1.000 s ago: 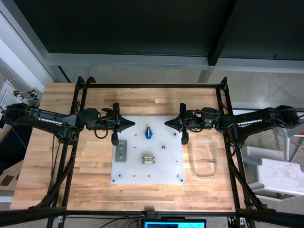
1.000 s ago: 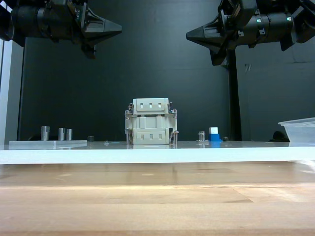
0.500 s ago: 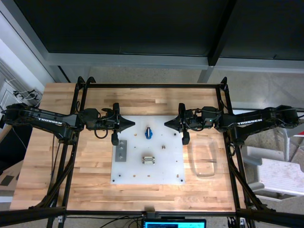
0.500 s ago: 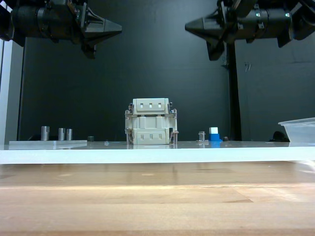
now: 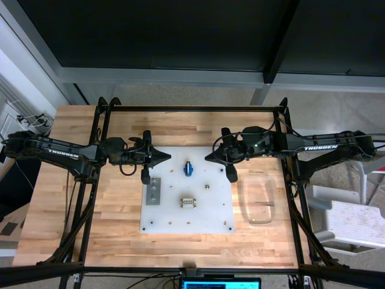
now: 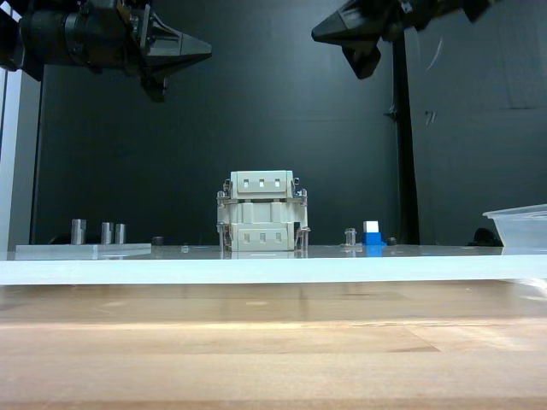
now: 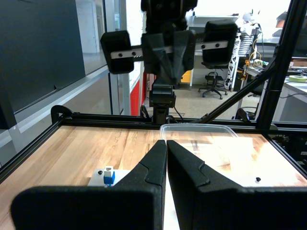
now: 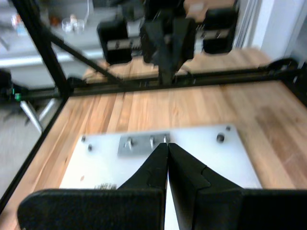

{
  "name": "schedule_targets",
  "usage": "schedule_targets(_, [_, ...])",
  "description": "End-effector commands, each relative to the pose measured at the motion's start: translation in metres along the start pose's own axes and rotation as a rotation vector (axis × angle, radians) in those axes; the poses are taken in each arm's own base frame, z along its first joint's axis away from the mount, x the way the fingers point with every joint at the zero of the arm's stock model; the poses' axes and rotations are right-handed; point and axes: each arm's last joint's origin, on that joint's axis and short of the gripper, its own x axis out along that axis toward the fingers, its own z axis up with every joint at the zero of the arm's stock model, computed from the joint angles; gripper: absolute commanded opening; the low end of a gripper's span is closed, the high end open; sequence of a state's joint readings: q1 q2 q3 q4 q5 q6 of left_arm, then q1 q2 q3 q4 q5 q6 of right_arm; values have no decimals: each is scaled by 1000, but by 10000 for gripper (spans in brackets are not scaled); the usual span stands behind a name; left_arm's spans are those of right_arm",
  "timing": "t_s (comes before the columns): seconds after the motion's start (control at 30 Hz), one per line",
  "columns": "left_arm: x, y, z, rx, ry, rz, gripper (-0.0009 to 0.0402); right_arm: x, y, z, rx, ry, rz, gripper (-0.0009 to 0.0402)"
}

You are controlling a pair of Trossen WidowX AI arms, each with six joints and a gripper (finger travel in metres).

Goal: Remove the HAN10-E connector and place it in the container

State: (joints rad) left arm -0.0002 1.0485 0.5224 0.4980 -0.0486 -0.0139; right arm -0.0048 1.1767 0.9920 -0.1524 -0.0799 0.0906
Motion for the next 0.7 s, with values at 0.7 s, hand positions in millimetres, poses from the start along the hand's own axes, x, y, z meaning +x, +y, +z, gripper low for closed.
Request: schedule_targets(0.7, [0, 0, 0, 0, -1, 0, 0, 48, 38, 52, -59, 622, -44, 0])
